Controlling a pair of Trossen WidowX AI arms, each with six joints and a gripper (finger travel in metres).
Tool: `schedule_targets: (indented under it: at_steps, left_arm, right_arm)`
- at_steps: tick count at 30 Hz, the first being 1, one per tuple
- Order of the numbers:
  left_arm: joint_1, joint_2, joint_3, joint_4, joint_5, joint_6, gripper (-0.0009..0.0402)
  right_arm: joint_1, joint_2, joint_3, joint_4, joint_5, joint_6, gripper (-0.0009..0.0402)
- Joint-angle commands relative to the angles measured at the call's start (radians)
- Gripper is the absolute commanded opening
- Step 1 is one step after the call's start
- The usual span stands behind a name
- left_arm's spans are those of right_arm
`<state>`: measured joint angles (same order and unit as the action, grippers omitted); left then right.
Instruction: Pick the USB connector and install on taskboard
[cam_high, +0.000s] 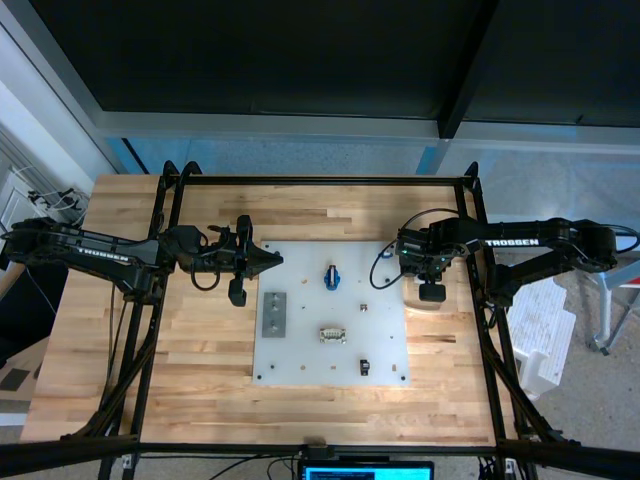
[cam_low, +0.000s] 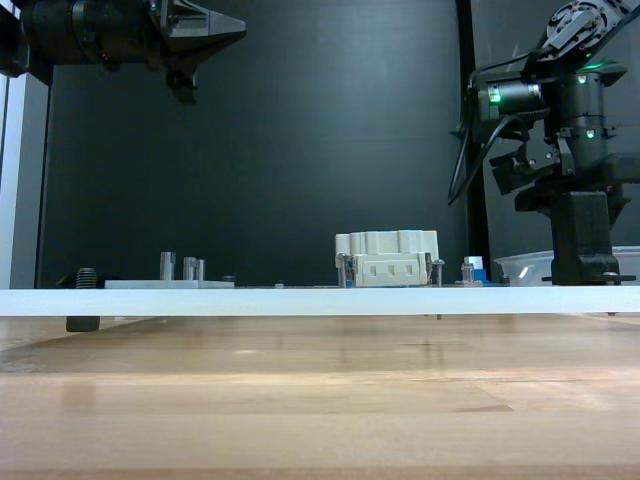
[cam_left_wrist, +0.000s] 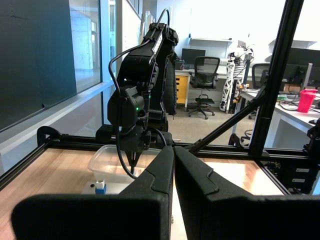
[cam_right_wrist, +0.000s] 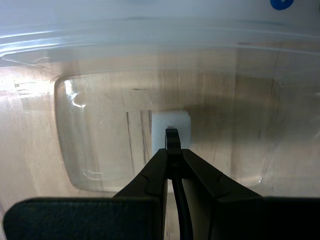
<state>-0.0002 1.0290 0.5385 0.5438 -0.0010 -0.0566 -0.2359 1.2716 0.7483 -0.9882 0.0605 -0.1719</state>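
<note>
Bright office with chair (cam_left_wrist: 205, 80), window (cam_left_wrist: 84, 47)

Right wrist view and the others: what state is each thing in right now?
right gripper: shut on the plug, over the clear bin.
plug: clamped between the fingers, not yet on the board.
left gripper: shut, empty, raised above the board's left edge.
board: lying flat on the table.
white piece: lying flat below the plug.
</note>
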Motion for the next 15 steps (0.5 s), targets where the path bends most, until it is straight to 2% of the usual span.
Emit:
schedule_targets:
  at_steps: [1, 4, 5, 15]
  left_arm:
    - [0.0, 0.0, 0.0, 0.0, 0.0, 0.0, 0.0]
    - [0.0, 0.0, 0.0, 0.0, 0.0, 0.0, 0.0]
    - [0.0, 0.0, 0.0, 0.0, 0.0, 0.0, 0.0]
    - [0.0, 0.0, 0.0, 0.0, 0.0, 0.0, 0.0]
  right_arm:
    - [0.0, 0.0, 0.006, -0.005, 0.003, -0.003, 0.0]
    - [0.001, 0.0, 0.008, -0.009, 0.014, -0.003, 0.0]
    - [0.001, 0.002, 0.008, -0.01, 0.027, -0.003, 0.0]
    - [0.005, 0.033, 0.023, -0.037, 0.026, -0.002, 0.0]
